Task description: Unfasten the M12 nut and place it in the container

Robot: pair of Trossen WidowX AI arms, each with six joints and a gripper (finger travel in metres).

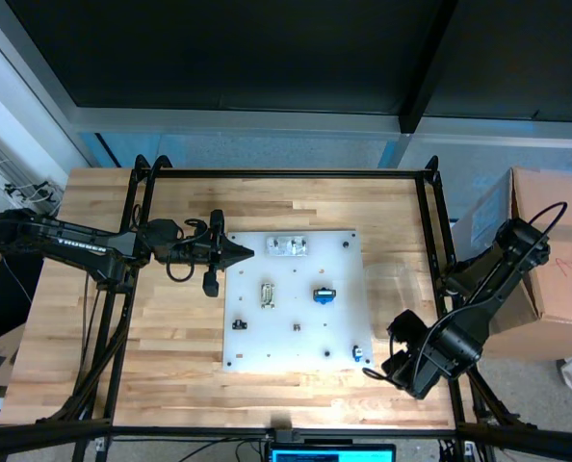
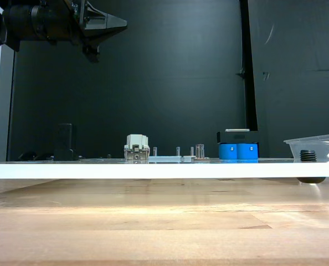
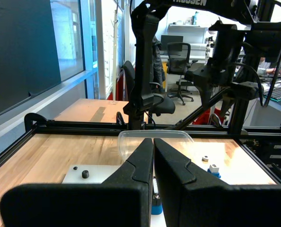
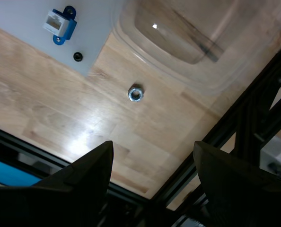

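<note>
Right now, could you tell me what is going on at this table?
The M12 nut is off its stud, which stands bare on the white board. The nut lies free on the wooden table beside the clear container, not in it. The right gripper hangs open and empty above the nut. The left gripper is shut, high above the board's left edge.

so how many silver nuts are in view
1: the nut lies free on the table beside the container, off its stud. Right gripper hovers open above it; left gripper hangs shut by the board's left edge.
</note>
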